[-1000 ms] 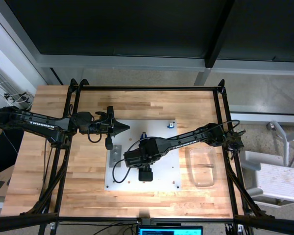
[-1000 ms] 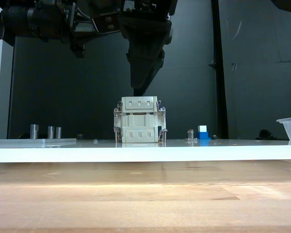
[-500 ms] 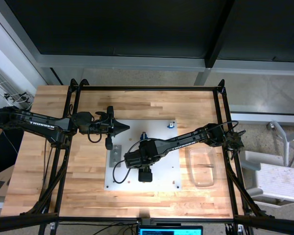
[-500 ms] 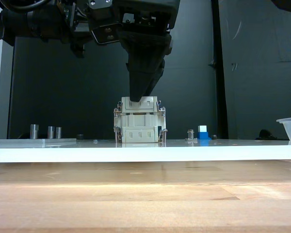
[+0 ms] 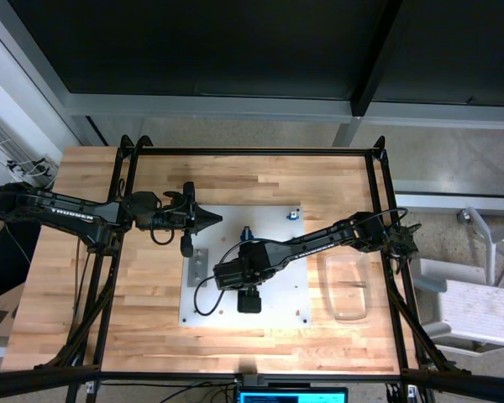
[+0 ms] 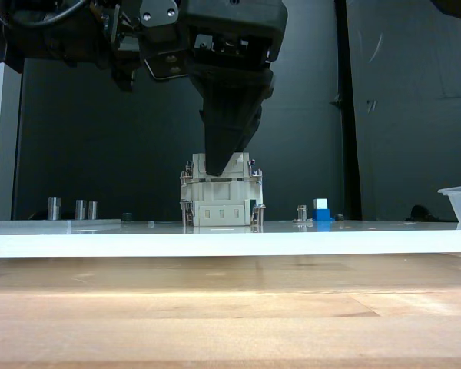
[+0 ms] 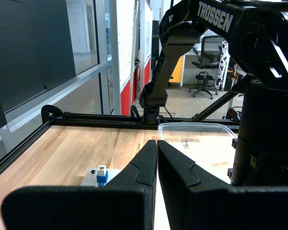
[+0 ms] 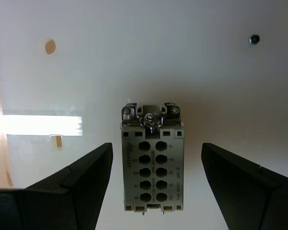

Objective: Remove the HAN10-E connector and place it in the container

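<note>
The HAN10-E connector [image 6: 220, 201] stands upright near the middle of the white board [image 5: 287, 290], its ten-hole face [image 8: 152, 160] turned up. The right gripper [image 6: 221, 160] hangs directly over it, its tip level with the connector's upper part. Its fingers [image 8: 84, 175] are spread apart, one on each side of the block, with a gap showing on both sides. A small blue part [image 6: 321, 214] sits on the board, farther away and to the right. The container [image 5: 346, 294] lies on the wooden table [image 5: 151, 285] just right of the board. The left gripper [image 7: 157, 143] hovers over the board's far left part, fingers pressed together on nothing.
</note>
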Robot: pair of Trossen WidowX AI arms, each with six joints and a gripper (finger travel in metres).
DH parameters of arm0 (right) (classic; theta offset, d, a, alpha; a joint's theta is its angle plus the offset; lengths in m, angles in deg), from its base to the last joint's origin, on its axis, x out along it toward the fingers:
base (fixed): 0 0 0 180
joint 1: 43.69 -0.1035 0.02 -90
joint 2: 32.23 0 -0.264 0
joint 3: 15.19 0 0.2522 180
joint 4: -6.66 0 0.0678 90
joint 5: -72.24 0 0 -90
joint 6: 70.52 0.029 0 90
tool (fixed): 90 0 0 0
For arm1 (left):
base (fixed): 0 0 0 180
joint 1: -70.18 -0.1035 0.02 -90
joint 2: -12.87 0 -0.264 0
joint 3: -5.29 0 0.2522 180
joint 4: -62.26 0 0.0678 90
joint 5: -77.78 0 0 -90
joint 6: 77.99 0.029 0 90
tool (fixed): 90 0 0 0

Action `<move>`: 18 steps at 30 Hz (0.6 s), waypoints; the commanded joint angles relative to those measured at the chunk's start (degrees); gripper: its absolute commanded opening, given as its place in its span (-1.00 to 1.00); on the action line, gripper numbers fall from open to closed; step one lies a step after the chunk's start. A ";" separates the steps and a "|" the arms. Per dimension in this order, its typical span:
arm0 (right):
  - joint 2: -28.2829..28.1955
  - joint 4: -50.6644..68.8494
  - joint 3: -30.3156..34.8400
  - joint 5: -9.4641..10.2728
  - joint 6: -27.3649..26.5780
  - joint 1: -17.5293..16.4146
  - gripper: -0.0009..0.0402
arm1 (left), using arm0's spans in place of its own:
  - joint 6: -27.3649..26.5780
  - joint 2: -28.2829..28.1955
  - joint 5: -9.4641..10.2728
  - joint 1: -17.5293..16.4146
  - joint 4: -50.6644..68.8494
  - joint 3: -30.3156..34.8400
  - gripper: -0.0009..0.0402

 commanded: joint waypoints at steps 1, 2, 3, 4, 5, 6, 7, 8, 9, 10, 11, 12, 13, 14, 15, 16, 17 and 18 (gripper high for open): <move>0.02 -0.44 -0.72 0.00 -0.04 -0.02 0.30 | 0.02 0.00 -0.02 -0.02 -0.02 0.02 -0.96; 0.02 -0.50 -0.90 0.00 -0.02 -0.02 0.30 | 0.02 0.00 -0.02 -0.02 -0.02 0.02 -0.96; 0.02 -0.50 -0.98 0.02 0.00 -0.02 0.30 | 0.02 0.00 -0.02 0.00 -0.02 0.02 -0.96; 0.02 -0.52 -1.01 0.00 -0.02 -0.02 0.30 | 0.02 0.00 -0.02 0.00 -0.02 0.02 -0.96; 0.02 -0.55 -1.03 0.00 -0.02 -0.02 0.30 | 0.02 0.00 -0.02 -0.02 0.00 0.02 -0.96; 0.02 -0.55 -1.03 -0.02 -0.02 -0.04 0.30 | 0.02 0.00 -0.02 -0.02 -0.02 0.02 -0.96; 0.02 -0.55 -1.03 0.00 -0.02 -0.02 0.29 | 0.02 0.00 -0.02 0.00 -0.02 0.02 -0.96; 0.02 -0.55 -1.03 0.00 -0.02 -0.02 0.28 | 0.02 0.00 -0.02 -0.02 -0.02 0.02 -0.96; 0.02 -0.55 -1.03 0.00 -0.04 -0.04 0.25 | 0.02 0.00 -0.02 -0.02 -0.02 0.02 -0.96; 0.02 -0.55 -1.03 0.00 -0.04 -0.02 0.22 | 0.02 0.00 -0.02 -0.02 -0.02 0.02 -0.96; 0.02 -0.55 -1.03 0.02 -0.07 -0.02 0.18 | 0.02 0.00 -0.02 0.00 -0.02 0.02 -0.96; 0.02 -0.57 -1.03 0.00 -0.11 -0.04 0.14 | 0.02 0.00 -0.02 -0.02 -0.02 0.02 -0.96; 0.02 -0.63 -1.03 0.00 -0.15 -0.02 0.10 | 0.02 0.00 -0.02 -0.02 0.00 0.02 -0.96; 0.02 -0.70 -1.03 0.00 -0.26 -0.02 0.05 | 0.02 0.00 -0.02 0.00 -0.02 0.02 -0.96; 0.02 -0.76 -1.03 0.00 -0.26 -0.02 0.01 | 0.02 0.00 -0.02 0.00 -0.02 0.02 -0.96; 0.02 -0.79 -1.03 0.02 -0.26 -0.04 -0.04 | 0.02 0.00 -0.02 -0.02 -0.02 0.02 -0.96; 0.02 -0.79 -1.03 0.02 -0.26 -0.02 -0.10 | 0.02 0.00 -0.02 -0.02 -0.02 0.02 -0.96; 0.02 -0.79 -1.03 0.17 -0.26 -0.02 -0.15 | 0.02 0.00 -0.02 0.00 -0.02 0.02 -0.96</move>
